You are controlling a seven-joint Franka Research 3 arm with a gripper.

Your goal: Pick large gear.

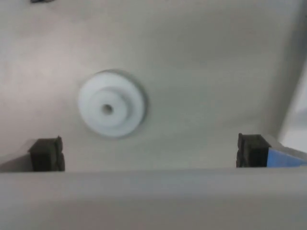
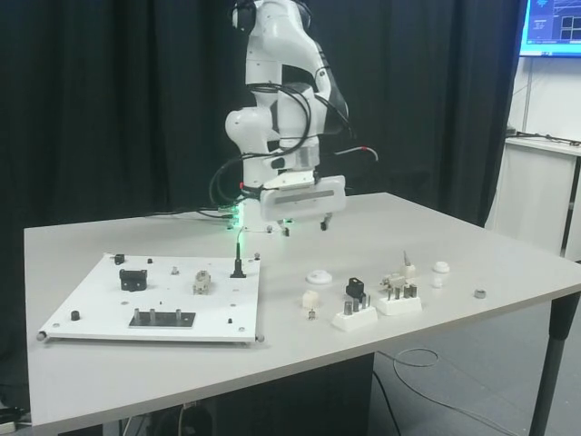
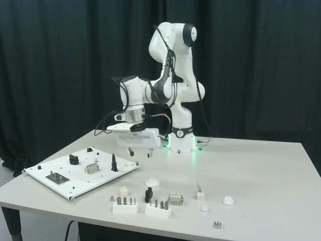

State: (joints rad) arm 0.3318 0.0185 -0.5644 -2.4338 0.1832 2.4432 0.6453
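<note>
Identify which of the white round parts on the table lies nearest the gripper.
The large gear, flat beside the white board; the gripper hangs open above it, while the smaller white disc lies farther off.

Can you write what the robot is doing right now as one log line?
phase: approach | gripper: open, above table | large gear: on table, not gripped

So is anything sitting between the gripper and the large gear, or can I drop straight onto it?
Nothing visible blocks it. The gripper hangs open above the table, and the large gear lies flat on bare surface beneath, off-centre toward one fingertip. The small white cylinder and parts holders sit apart from the gear.
</note>
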